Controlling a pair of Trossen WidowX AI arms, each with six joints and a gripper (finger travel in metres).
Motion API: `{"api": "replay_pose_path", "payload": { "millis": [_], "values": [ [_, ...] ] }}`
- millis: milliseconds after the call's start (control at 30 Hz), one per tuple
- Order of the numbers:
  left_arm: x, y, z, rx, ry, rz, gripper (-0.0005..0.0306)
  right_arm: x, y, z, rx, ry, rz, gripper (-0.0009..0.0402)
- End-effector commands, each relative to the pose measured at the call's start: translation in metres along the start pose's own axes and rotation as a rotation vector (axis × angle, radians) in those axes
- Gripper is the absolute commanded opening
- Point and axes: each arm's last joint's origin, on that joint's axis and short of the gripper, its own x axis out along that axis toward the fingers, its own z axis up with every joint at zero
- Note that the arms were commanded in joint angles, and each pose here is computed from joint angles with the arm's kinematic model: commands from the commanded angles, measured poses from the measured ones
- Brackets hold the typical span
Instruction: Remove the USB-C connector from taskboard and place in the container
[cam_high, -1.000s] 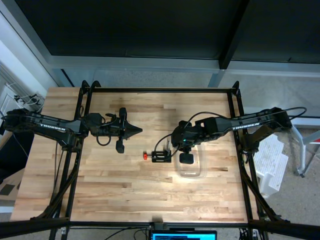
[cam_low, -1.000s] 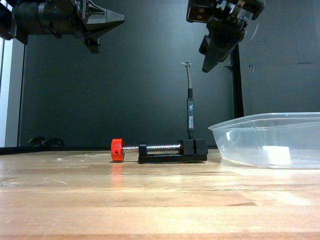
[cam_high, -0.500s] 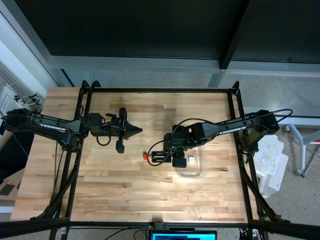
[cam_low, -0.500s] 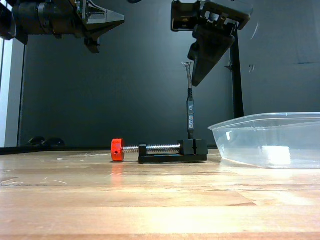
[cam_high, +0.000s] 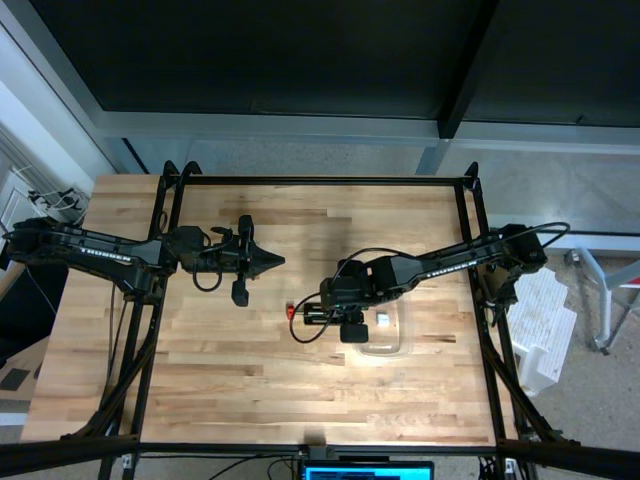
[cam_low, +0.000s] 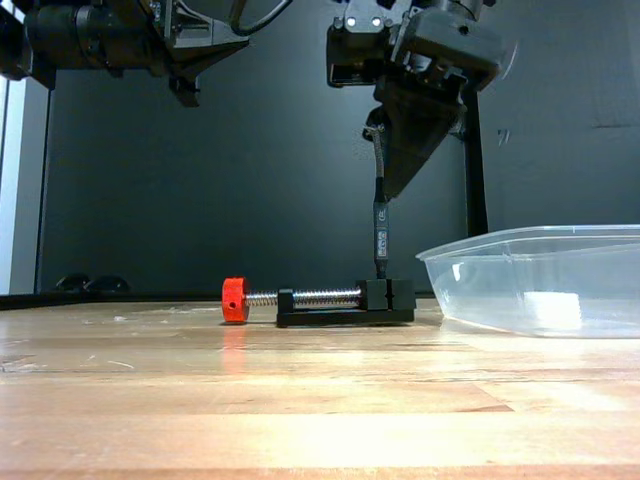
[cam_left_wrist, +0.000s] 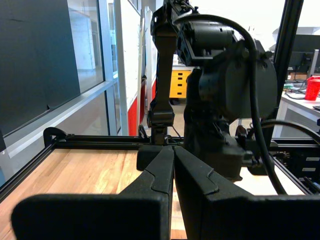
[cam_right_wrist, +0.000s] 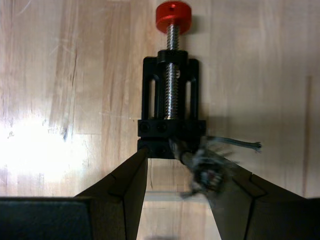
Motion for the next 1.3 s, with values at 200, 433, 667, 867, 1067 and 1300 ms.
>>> {"api": "replay_pose_path", "payload": {
  "millis": [200, 433, 667, 867, 1067, 1300],
  "values": [
    [0.0, 0.0, 0.0002, 0.0, -0.001, 0.0, 0.0, 0.0089, 0.0007, 0.0007, -0.014, -0.004, 0.0, 0.0141],
    [0.0, 0.0, 0.0001, 0.0, 0.0, 0.0, 0.0, 0.009, 0.0003, 0.0001, -0.034, 0.002, -0.001, 0.0114],
    [0.0, 0.0, 0.0002, 0.0, -0.001, 0.0, 0.0, 0.009, 0.0003, 0.0001, -0.044, 0.002, -0.001, 0.0082],
    [0.0, 0.0001, 0.0001, 0.0, 0.0, 0.0, 0.0, 0.009, -0.0004, 0.0001, -0.059, 0.003, -0.002, 0.0052],
    [0.0, 0.0, 0.0001, 0.0, 0.0, 0.0, 0.0, 0.0092, -0.0015, 0.0004, -0.063, 0.002, -0.003, 0.0014],
    [0.0, 0.0, 0.0001, 0.0, 0.0, 0.0, 0.0, 0.0073, -0.003, 0.0004, -0.06, -0.002, -0.004, 0.0]
  ]
}}
